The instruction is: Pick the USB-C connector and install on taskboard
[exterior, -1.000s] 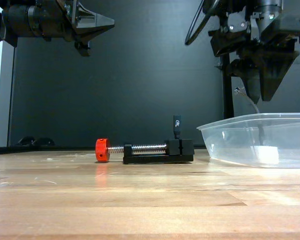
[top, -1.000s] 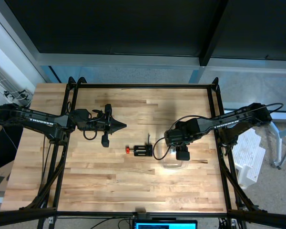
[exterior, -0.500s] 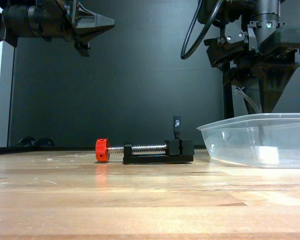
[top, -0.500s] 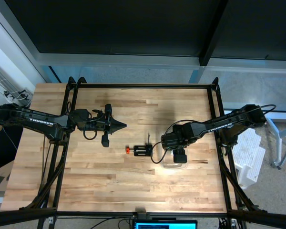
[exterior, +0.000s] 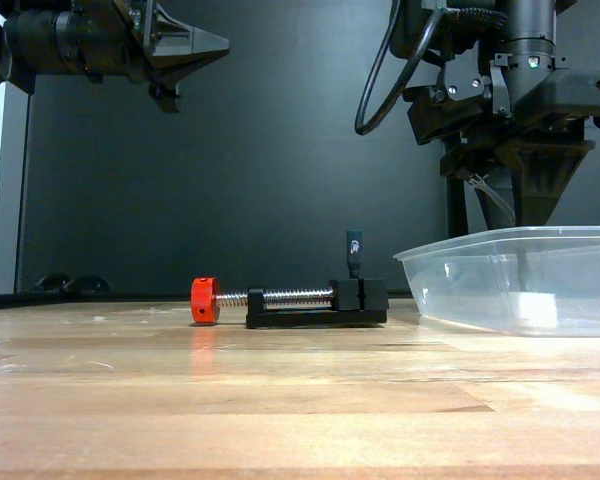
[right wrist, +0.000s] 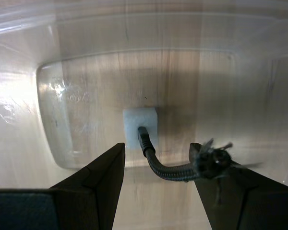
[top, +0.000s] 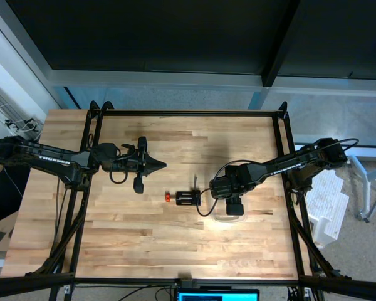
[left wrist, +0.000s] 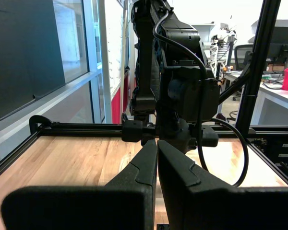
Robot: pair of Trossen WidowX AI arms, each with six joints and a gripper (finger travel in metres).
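The connector (right wrist: 152, 158) lay in the tray (exterior: 450, 275), plug on a white piece (right wrist: 133, 122), right of the taskboard (exterior: 315, 305). The right gripper (right wrist: 157, 146) hung over it, jaws spread either side. Pick step, judged. Next move: descend, close. The left gripper (left wrist: 157, 148) was clenched and empty, high to the left.

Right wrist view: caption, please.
Open right gripper over dark-grey USB-C connector in clear plastic tray; left gripper shut, raised leftward.

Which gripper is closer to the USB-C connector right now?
Right. The right gripper hangs open above the USB-C connector, which lies in the clear tray. The left gripper is shut and held high on the far side of the taskboard, well away from the connector.
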